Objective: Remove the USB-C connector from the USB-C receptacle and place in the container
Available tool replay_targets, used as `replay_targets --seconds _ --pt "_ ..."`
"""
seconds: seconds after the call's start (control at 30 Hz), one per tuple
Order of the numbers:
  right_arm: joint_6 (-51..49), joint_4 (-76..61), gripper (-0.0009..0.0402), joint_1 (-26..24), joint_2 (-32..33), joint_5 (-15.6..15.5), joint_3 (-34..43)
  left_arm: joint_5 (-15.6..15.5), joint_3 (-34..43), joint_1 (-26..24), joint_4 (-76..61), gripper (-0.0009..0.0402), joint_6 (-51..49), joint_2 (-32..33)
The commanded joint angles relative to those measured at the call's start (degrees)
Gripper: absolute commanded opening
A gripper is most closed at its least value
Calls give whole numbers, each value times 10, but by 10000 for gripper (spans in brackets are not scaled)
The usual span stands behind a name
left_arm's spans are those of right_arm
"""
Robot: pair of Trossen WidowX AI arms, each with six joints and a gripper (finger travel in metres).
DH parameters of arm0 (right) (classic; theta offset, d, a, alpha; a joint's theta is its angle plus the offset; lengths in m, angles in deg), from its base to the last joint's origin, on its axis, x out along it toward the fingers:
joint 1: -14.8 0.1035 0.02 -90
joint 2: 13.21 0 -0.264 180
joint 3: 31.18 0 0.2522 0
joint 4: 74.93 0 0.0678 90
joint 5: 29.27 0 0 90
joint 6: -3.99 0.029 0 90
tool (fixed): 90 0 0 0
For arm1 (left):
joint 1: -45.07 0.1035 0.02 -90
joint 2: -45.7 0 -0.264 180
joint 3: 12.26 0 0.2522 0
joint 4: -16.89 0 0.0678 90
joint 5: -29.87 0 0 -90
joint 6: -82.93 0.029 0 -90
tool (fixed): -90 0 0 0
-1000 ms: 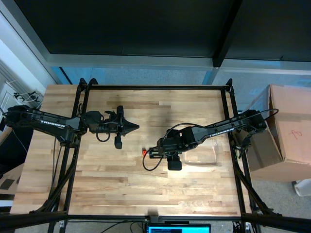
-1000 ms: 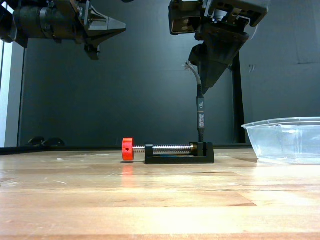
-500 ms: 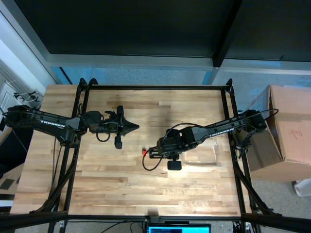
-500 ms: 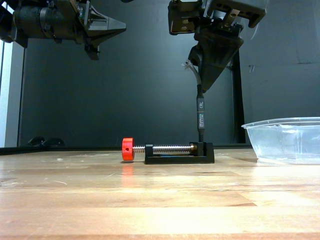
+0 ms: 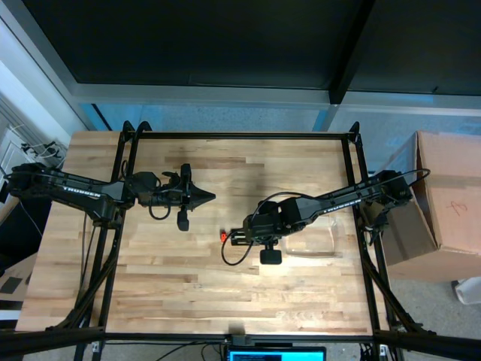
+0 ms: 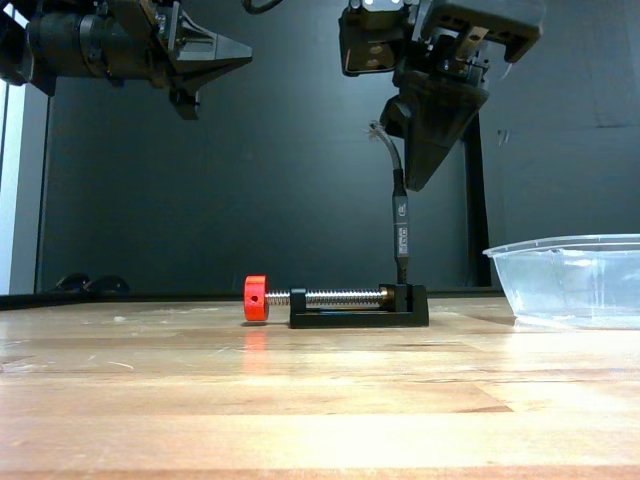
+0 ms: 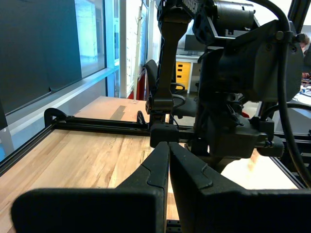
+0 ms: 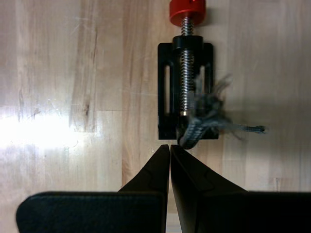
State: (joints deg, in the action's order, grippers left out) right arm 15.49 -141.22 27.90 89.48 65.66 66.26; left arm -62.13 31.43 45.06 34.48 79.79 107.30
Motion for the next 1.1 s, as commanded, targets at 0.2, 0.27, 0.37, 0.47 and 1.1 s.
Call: replay_targets --seconds 0.2,0.27,0.37,0.47,1.1 --pt "0 -10 0 2 -3 0 0 0 0 0 0 0 0 0" --pt "0 -10 0 3 -5 0 0 0 0 0 0 0 0 0" --pt "0 -14 0 4 -11 0 0 0 0 0 0 0 0 0" --pt "1 -21 0 4 -19 0 0 0 0 0 0 0 0 0" --pt "15 -54 0 5 -82 0 0 0 0 0 0 0 0 0"
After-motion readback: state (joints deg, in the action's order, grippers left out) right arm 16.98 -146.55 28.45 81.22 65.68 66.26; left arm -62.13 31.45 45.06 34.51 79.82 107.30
